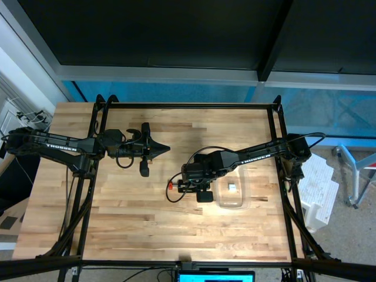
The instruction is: Pick the usb-c connector and install on the hub
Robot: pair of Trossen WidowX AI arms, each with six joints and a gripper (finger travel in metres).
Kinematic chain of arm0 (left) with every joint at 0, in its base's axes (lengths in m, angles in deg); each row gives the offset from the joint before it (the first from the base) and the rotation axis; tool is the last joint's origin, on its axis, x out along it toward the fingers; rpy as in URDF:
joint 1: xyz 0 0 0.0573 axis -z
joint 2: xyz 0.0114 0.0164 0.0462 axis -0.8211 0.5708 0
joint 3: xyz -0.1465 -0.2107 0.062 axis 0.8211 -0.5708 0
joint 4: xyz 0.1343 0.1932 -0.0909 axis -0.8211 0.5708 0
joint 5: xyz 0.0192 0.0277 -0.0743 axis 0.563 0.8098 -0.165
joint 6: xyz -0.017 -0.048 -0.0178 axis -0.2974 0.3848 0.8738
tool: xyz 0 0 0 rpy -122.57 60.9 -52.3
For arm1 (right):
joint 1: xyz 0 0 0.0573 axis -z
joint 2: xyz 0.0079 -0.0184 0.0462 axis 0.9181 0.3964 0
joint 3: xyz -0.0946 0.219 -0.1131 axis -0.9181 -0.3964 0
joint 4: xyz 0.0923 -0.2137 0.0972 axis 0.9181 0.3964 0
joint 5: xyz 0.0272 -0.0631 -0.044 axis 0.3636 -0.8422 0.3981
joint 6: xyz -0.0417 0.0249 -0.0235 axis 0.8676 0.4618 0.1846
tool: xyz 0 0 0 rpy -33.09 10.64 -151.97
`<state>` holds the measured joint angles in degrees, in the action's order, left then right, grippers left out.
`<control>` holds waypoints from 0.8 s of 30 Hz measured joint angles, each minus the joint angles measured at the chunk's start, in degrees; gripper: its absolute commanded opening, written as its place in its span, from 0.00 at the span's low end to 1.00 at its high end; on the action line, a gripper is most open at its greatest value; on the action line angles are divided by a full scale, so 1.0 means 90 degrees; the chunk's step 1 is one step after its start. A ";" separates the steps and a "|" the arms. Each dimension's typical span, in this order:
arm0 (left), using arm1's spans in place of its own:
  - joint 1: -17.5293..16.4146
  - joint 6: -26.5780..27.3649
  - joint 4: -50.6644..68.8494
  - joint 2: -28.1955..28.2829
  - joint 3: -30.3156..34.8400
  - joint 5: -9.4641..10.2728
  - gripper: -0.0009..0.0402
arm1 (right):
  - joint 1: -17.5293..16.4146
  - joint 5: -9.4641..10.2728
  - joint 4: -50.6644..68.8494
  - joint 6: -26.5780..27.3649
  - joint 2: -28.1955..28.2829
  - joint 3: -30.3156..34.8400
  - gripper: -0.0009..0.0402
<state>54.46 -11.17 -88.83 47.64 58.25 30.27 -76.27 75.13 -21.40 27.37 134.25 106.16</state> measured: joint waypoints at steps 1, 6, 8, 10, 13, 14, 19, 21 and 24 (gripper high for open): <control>0.0000 0.0000 0.0000 0.0000 0.0000 0.0000 0.02 | 0.0000 -0.0005 -0.0007 -0.0002 -0.0034 0.0019 0.31; 0.0000 -0.0002 0.0000 -0.0002 0.0000 0.0000 0.02 | 0.0000 -0.0010 0.0000 -0.0002 -0.0211 0.0041 0.38; 0.0000 -0.0002 0.0000 0.0000 0.0000 0.0000 0.02 | 0.0000 -0.0012 0.0080 0.0000 -0.0289 0.0041 0.40; 0.0000 -0.0002 0.0000 0.0000 0.0000 0.0000 0.02 | 0.0000 -0.0010 0.0180 0.0000 -0.0413 0.0041 0.41; 0.0000 -0.0002 0.0000 0.0000 0.0002 0.0000 0.02 | 0.0000 -0.0012 0.0321 0.0000 -0.0617 0.0046 0.42; 0.0000 -0.0002 0.0000 0.0000 0.0000 0.0000 0.02 | 0.0000 -0.0012 0.0362 0.0000 -0.0673 0.0046 0.42; 0.0000 0.0000 0.0000 -0.0002 0.0000 0.0000 0.02 | 0.0000 -0.0022 0.0619 0.0000 -0.0950 0.0046 0.42; 0.0000 0.0000 0.0000 0.0000 0.0002 0.0000 0.02 | 0.0000 -0.0036 0.0600 0.0000 -0.1059 0.0002 0.42; 0.0000 0.0000 0.0000 0.0000 0.0002 0.0000 0.02 | 0.0002 -0.0119 0.0585 -0.0002 -0.1207 -0.0114 0.42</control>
